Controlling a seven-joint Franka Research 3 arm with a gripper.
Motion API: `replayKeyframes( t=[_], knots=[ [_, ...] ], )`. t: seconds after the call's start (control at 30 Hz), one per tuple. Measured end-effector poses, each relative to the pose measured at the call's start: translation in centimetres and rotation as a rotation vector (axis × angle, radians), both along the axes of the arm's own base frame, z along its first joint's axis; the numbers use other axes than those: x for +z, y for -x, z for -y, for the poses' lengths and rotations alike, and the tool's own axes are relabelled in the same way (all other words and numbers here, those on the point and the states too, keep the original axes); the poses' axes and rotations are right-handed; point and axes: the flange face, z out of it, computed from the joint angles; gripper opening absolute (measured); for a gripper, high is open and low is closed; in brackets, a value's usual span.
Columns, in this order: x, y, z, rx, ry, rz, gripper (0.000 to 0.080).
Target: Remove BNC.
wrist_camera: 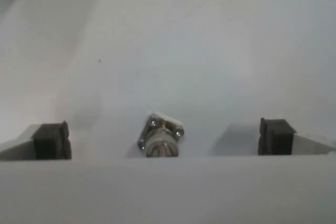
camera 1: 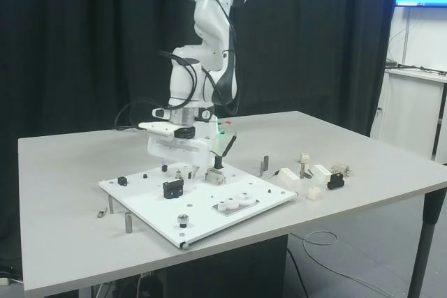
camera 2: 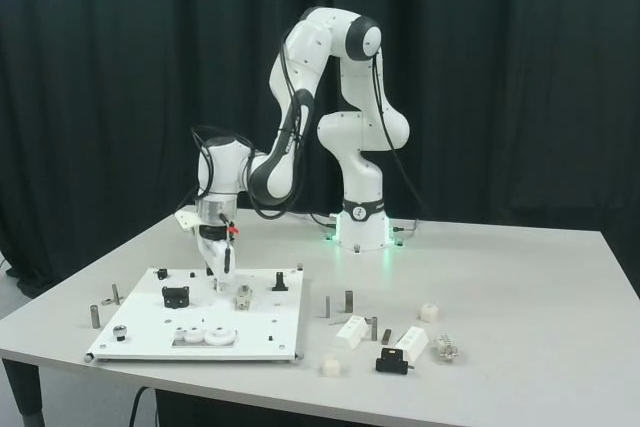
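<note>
BNC [wrist_camera: 160, 139] sits centred btwn open gripper [wrist_camera: 163, 139] fingers, untouched.

The BNC connector [wrist_camera: 160, 139] looks like shiny metal — the board [wrist_camera: 173, 56] smooth, matt white.

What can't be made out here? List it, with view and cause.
- BNC: in the wrist view its near end is cut off by the white body of the gripper.
- BNC's seating in the board: too small in both room views, and the gripper stands over it.
- Loose parts beside the board: too small to identify in either room view.
</note>
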Motion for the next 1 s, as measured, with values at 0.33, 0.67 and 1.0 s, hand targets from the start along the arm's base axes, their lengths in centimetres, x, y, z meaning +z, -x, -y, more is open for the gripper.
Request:
replayKeyframes(
  t=[0.33, 0.67, 1.0],
  knots=[
    [-0.3, -0.14, -0.08, 0.005, 0.013, 0.005, 0.0685],
    [-0.27, -0.08, 0.07, -0.011, 0.009, 0.011, 0.0329],
    [-0.27, 0.06, 0.22, -0.042, -0.005, 0.025, 0.0127]
  ],
)
